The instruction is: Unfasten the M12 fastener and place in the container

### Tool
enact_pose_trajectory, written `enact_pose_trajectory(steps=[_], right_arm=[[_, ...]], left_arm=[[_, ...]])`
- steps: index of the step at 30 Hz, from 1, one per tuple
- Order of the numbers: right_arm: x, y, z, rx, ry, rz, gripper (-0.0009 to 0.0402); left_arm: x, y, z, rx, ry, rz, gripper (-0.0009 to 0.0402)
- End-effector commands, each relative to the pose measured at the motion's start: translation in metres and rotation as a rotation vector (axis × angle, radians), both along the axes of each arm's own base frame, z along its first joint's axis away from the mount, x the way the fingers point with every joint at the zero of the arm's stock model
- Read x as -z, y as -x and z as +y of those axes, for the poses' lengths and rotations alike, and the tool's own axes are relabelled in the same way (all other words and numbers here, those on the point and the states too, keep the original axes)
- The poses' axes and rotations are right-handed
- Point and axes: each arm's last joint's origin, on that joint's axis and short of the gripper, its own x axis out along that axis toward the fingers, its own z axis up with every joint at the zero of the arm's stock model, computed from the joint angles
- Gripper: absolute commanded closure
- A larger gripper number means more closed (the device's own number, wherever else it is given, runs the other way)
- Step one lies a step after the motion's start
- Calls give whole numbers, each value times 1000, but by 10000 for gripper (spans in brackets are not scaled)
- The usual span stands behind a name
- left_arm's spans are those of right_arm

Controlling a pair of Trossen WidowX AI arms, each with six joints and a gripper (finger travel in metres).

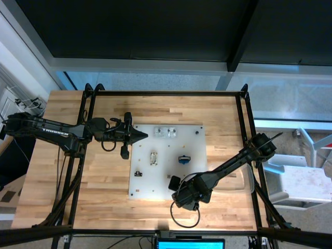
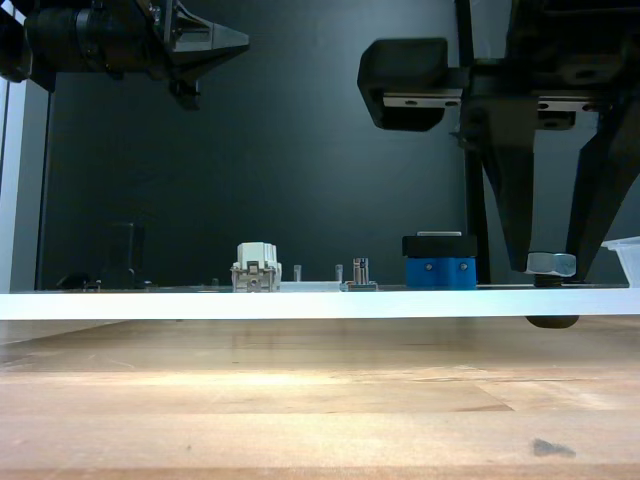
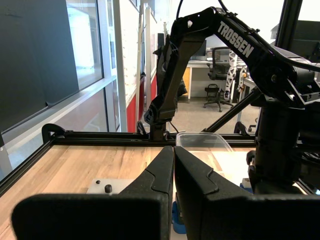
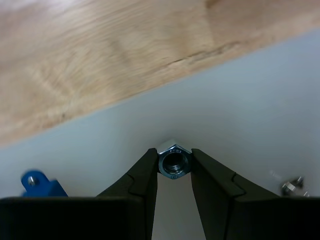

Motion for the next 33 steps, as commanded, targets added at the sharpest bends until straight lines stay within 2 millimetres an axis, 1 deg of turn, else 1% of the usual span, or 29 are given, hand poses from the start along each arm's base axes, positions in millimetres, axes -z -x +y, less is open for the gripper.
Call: enact_pose_trajectory(steps=[1, 4, 6, 15, 20, 25, 33], right_arm=[[-1, 0, 0, -107, 24, 1, 380], [-3, 1, 0, -249, 57, 2, 380], [-5, 2, -1, -312, 70, -2, 380], [-15, 7, -4, -366, 86, 6, 380], [-23, 9, -5, -365, 81, -8, 380], [-34, 16, -10, -348, 82, 7, 380], [-58, 32, -17, -105, 30, 17, 380]], left_arm=[[0, 0, 0, 0, 0, 0, 393], [0, 0, 0, 0, 0, 0, 393], [0, 0, 0, 0, 0, 0, 393], [0, 0, 0, 0, 0, 0, 393], [0, 0, 0, 0, 0, 0, 393], [0, 0, 0, 0, 0, 0, 393], [0, 0, 0, 0, 0, 0, 393]])
